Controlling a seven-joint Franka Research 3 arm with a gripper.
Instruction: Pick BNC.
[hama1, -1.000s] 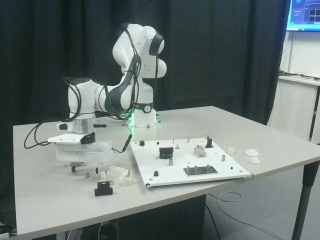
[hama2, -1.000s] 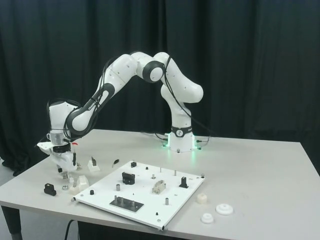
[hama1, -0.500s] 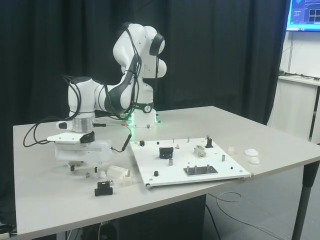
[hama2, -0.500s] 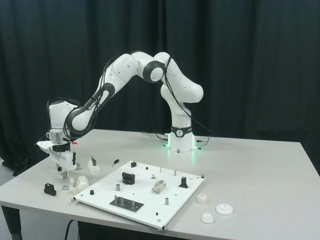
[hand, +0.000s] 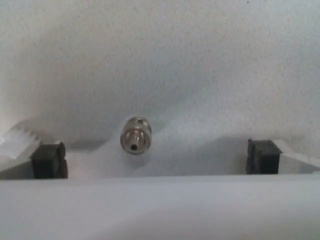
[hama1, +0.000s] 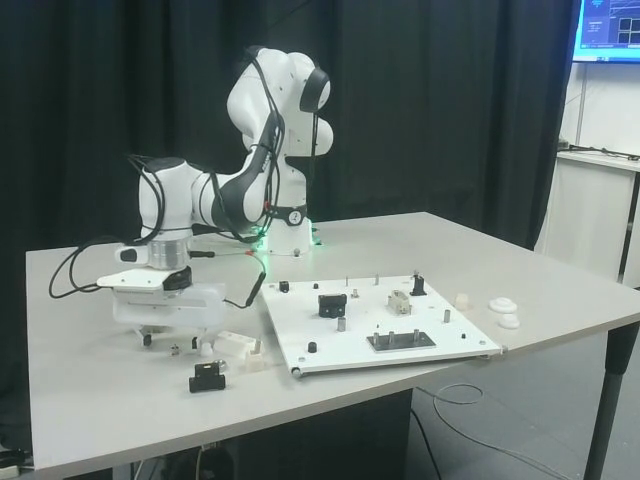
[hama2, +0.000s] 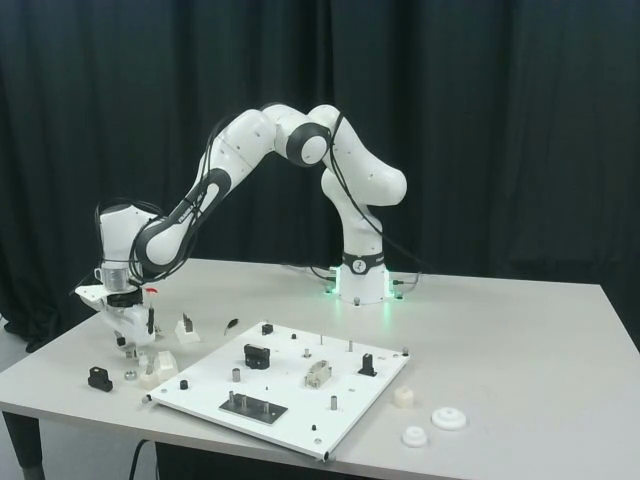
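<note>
Gripper (hand: 155, 157) fingers spread wide; BNC (hand: 135, 135) stood upright between them, nearer one pad, long axis vertical, on grey table (hand: 210, 60).

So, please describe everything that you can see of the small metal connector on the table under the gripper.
The BNC connector is a small metallic cylinder, grey and shiny, with a narrower stepped end that has a dark hole in its centre. It rests on the grey table, apparently upright with that end facing the wrist camera. It lies between the two black fingertips of the gripper, nearer to one of them, and neither touches it. The jaws stand wide open. In the room views it is too small to tell apart.
</note>
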